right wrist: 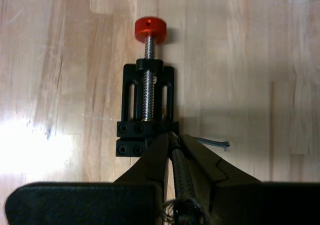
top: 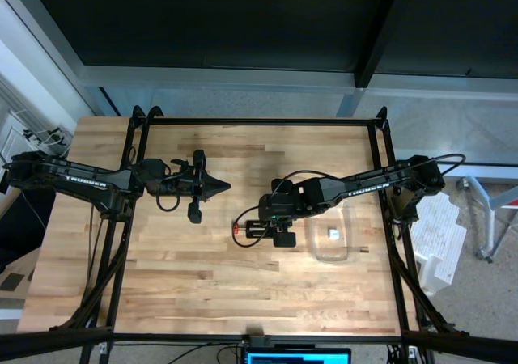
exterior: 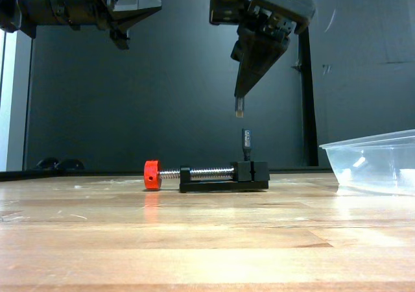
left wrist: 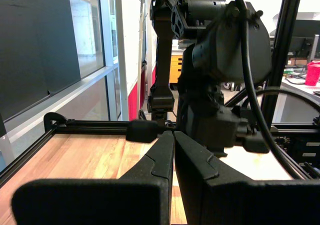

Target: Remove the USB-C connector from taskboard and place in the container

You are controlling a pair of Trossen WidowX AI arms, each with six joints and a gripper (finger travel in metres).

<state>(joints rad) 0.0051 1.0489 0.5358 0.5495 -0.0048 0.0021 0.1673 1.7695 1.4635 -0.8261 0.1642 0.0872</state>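
Note:
The taskboard (exterior: 224, 177), a small black vise with a red-orange knob (exterior: 152, 175), lies on the wooden table, and a short dark stub (exterior: 246, 141) stands upright in its clamp. My right gripper (exterior: 240, 96) hangs point-down a little above that stub, shut on the USB-C connector (exterior: 239, 108), whose pale tip pokes below the fingers. In the right wrist view the connector (right wrist: 173, 141) sits between the shut fingers just over the taskboard (right wrist: 147, 110). The clear container (top: 316, 253) stands to the right of the taskboard. My left gripper (top: 224, 188) is shut and held high at the left.
A small white squarish piece (top: 333, 233) lies inside the container (exterior: 371, 165). A short frayed braided strand (right wrist: 215, 143) shows beside the right fingers. A black frame (top: 259, 122) borders the table's back and sides.

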